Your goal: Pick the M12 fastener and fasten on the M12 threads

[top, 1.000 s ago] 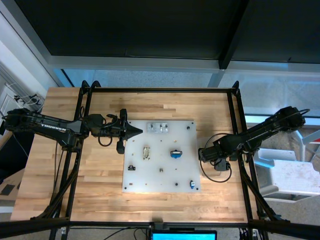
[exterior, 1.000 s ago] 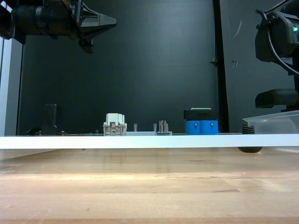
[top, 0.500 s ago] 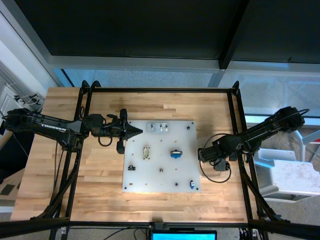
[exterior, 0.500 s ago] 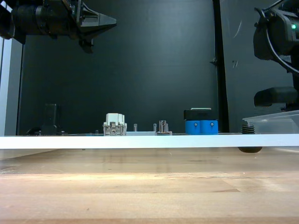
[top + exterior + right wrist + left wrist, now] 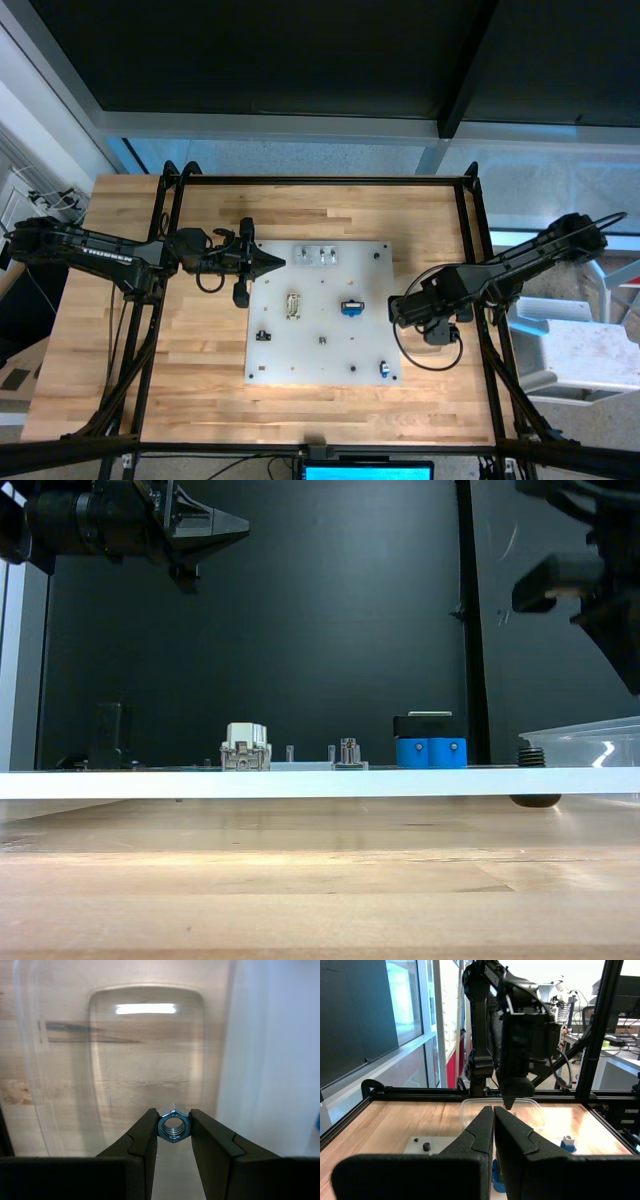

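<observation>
Silver M12 fastener (image 5: 173,1127): clamped between the fingertips of the right gripper (image 5: 173,1129). It is held by two opposite flats, with the threaded bore facing the wrist camera. The black fingers (image 5: 144,1136) press on it from both sides and nothing else touches it.

Beneath the right gripper lies the clear tray (image 5: 145,1060), its floor well below the nut. Beside the gripper, just past the tray wall, runs the white board (image 5: 270,1060). The high view places the right gripper at the board's right edge, with its arm reaching in from the right side of the wooden table (image 5: 200,400). The low view shows it held high, well above the tray rim.

Black ribbed stud (image 5: 531,755): standing on the board with its ribs exposed and nothing on top. It lies below the right gripper and inward of it, well apart. The nut is therefore in the gripper, not on its stud and not in the tray.

Left gripper (image 5: 493,1120): fingers closed against each other, nothing between them. It hangs high over the board's far left edge and points across toward the right arm. Beneath and ahead of it, on the board, stand a grey connector (image 5: 246,748) and a blue-capped block (image 5: 430,751), neither near its fingertips.
</observation>
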You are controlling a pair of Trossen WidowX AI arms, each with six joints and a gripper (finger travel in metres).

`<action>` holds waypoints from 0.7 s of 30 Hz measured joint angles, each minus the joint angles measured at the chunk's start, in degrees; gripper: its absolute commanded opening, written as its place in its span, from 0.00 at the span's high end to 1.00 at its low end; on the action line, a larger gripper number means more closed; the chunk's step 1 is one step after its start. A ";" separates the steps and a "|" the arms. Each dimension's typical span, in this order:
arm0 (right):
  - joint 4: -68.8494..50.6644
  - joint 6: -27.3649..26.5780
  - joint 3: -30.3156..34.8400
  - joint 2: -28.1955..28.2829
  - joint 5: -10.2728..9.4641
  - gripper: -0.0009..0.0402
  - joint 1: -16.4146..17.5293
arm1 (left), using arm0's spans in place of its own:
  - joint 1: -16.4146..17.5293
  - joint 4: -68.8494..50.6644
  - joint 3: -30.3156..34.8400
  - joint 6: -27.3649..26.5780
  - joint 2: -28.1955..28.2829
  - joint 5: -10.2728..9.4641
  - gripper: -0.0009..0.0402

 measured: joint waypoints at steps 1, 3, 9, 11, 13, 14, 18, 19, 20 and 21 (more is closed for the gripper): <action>-0.76 -0.02 1.40 0.90 0.00 0.92 0.31 | 0.00 0.00 0.00 0.00 0.00 0.00 0.98; -1.70 -0.02 4.17 2.82 0.02 0.92 0.94 | 0.00 -0.02 0.00 0.00 0.00 0.00 0.98; -2.16 2.12 12.90 10.21 0.00 0.92 1.88 | 0.00 -0.02 0.02 0.00 0.00 0.00 0.98; -2.38 2.36 16.26 13.03 0.00 0.92 2.03 | 0.00 0.00 0.00 0.00 0.00 0.00 0.98; -2.45 2.36 19.71 16.06 0.02 0.92 2.29 | 0.00 -0.02 0.00 0.00 0.00 0.00 0.98; -2.58 2.40 21.42 17.59 0.02 0.92 2.47 | 0.00 0.00 0.02 0.00 0.00 0.00 0.98; -2.82 2.40 27.39 23.23 -0.02 0.92 3.32 | 0.00 0.00 0.00 0.00 0.00 0.00 0.98; -2.84 2.40 28.70 24.59 -0.04 0.92 3.45 | 0.00 0.00 0.00 0.00 0.00 0.00 0.98; -2.86 2.40 29.92 25.77 -0.11 0.92 3.63 | 0.00 0.00 0.02 0.00 0.00 0.00 0.98; -2.82 2.43 31.15 26.91 -0.20 0.92 3.76 | 0.00 -0.02 0.02 0.00 0.00 0.00 0.98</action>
